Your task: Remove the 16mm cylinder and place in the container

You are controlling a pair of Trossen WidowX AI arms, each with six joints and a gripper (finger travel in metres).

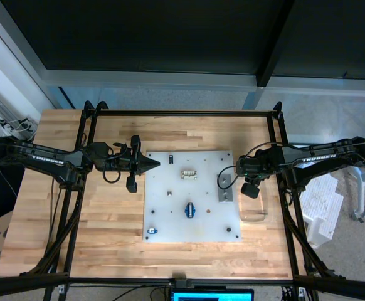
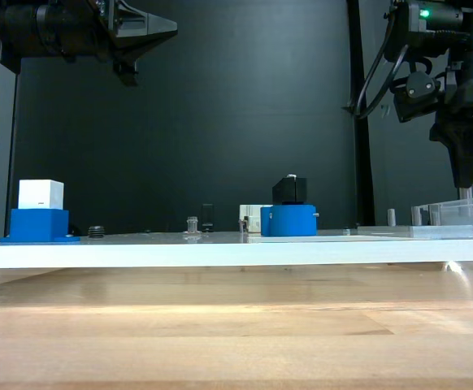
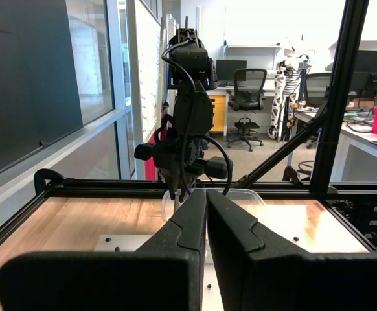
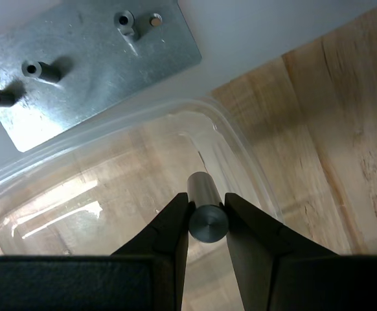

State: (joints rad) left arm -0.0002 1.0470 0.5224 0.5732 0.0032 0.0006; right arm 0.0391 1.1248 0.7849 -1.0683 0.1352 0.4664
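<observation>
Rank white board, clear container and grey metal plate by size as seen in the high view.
Largest first: white board, container, grey plate; left gripper hangs shut over the board's left edge, right gripper holds the 16mm cylinder above the container.

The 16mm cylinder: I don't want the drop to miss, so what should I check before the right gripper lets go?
1. Grip: the 16mm cylinder is pinched between the right gripper fingers. Ok.
2. Aim: in the right wrist view the cylinder hangs inside the rim of the container, close to one wall. Ok, with little margin.
3. Landing spot: nothing shows inside the container. Ok.
4. Drop height: the low view puts the cylinder's lower end near rim level, but the gap to the floor is unclear. Cannot tell.
5. Other arm: the left gripper is shut and held high at the white board's left edge, away from the container. Ok.
</observation>
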